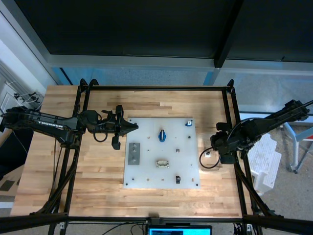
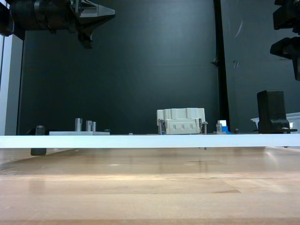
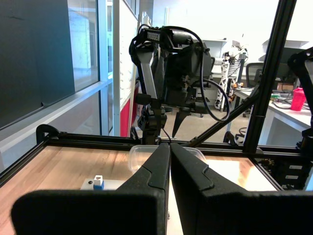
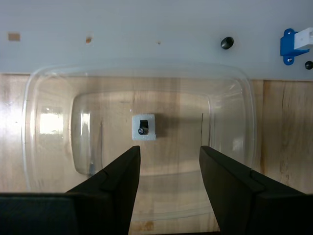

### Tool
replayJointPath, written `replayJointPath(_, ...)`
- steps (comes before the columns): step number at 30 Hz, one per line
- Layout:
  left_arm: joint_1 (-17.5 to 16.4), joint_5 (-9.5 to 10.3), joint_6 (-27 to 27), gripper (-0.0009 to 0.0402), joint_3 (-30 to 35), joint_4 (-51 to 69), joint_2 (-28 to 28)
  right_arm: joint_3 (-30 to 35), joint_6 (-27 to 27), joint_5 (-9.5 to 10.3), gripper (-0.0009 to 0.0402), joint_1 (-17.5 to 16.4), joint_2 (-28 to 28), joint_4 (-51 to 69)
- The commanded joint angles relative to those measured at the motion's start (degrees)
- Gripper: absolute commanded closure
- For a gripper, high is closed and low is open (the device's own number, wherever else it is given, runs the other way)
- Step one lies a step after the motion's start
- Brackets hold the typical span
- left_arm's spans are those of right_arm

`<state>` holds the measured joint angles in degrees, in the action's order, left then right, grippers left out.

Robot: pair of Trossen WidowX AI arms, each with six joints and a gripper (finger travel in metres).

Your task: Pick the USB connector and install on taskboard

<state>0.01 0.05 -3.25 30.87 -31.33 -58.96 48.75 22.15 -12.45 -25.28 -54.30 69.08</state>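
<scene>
The USB connector shows as a tiny dark plug point(image 4: 142, 127) set in a small white cube inside a clear tray point(image 4: 234, 98). My right gripper point(image 4: 169, 151) hangs above that tray, open, its fingers apart on either side of the cube and not touching it. In the high view the right gripper point(image 1: 218, 147) sits just off the right edge of the white taskboard point(image 1: 146, 169). My left gripper point(image 1: 132, 127) hovers high over the board's left edge, shut and empty, its fingers point(image 3: 161, 161) pressed together.
The board carries a blue knob point(image 1: 162, 135), a grey metal block point(image 1: 133, 153), a beige connector point(image 1: 163, 163) and a small black socket point(image 1: 178, 179). A black frame point(image 1: 230, 122) runs around the wooden table. The clear tray point(image 1: 212, 166) lies beside the board's right edge.
</scene>
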Motion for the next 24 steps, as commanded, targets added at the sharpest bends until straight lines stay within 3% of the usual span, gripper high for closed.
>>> replayJointPath(1, 0.0, -0.02, 0.0, 0.0393, 0.0, 0.0, 0.0, -0.2, -0.1, -0.02, 0.0214, 0.0, -1.1, -0.7)
replayJointPath(24, 0.0, -0.02, 0.0, 0.0393, 0.0, 0.0, 0.0, -9.0, 2.7, 1.70, 0.0212, 0.0, -2.5, -12.0)
